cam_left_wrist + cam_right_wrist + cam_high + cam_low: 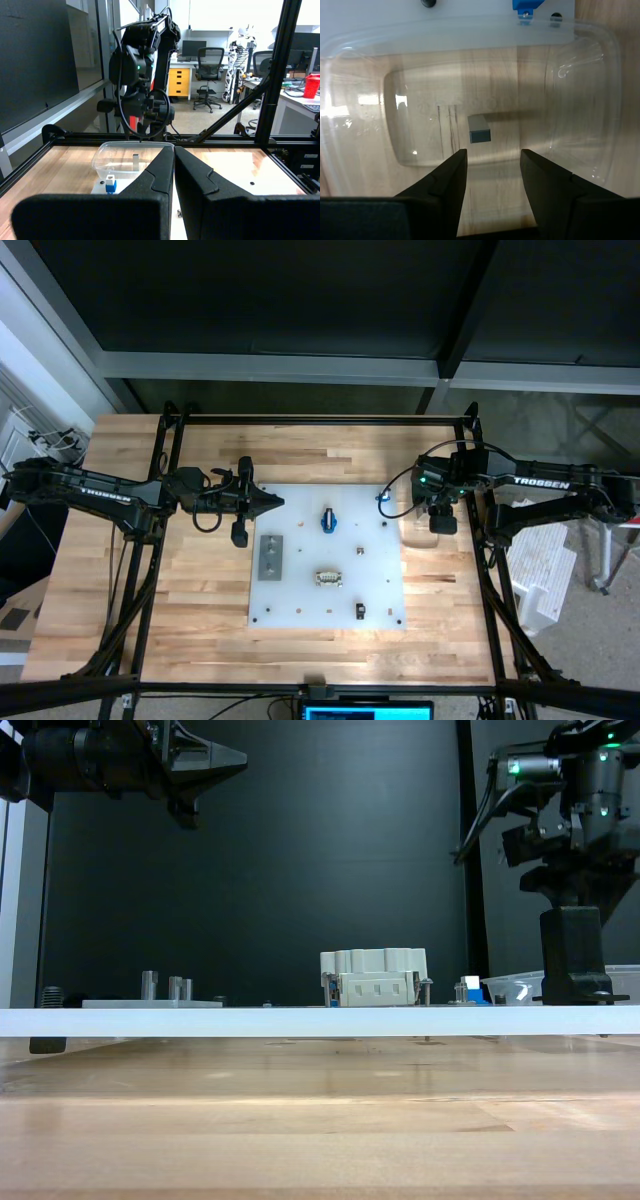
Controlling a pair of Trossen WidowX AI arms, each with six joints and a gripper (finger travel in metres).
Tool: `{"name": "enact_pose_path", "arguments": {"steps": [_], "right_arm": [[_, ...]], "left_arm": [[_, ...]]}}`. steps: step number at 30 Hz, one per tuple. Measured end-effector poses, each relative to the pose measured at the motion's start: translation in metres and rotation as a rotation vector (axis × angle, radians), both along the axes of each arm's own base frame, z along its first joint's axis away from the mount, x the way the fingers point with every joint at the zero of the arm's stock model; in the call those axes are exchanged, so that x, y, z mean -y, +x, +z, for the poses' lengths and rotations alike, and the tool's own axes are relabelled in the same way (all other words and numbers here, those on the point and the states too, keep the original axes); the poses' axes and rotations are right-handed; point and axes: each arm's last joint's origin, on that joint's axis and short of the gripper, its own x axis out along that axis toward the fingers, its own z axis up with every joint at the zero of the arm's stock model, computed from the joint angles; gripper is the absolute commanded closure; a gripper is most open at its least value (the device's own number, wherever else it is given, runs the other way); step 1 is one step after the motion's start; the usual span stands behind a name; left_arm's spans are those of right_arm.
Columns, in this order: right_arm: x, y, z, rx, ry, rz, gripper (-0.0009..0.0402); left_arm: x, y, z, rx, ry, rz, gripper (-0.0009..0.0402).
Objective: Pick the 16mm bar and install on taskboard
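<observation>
The 16mm bar (480,129) is a short grey metal piece standing upright in a clear plastic tray (580,100), just off the right edge of the white taskboard (300,600). My right gripper (493,152) hangs open directly above the tray, fingers pointing down, the bar just ahead of the gap between them and not touched. The left wrist view also shows the bar (135,161) inside the tray (107,157). My left gripper (268,502) is shut and empty, held high over the taskboard's far-left corner and pointing right.
The taskboard carries a grey metal block (271,555), a blue fitting (329,520), a beige connector (328,579) and small dark parts. A black frame (160,540) runs around the wooden table. From table height the right gripper (575,960) stands behind the board's edge.
</observation>
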Motion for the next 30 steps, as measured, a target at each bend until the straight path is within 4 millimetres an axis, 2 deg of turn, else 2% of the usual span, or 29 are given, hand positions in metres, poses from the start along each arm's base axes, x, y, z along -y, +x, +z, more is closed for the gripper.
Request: {"name": "enact_pose_path", "arguments": {"steps": [9,30], "right_arm": [[0.000,-0.001,-0.017,-0.004,-0.004,0.032,0.0210],[0.001,0.005,-0.036,-0.036,0.019,0.103,0.0208]], "left_arm": [[0.000,0.000,0.000,0.000,0.000,0.000,0.0393],[0.000,0.000,0.000,0.000,0.000,0.000,0.0393]]}}
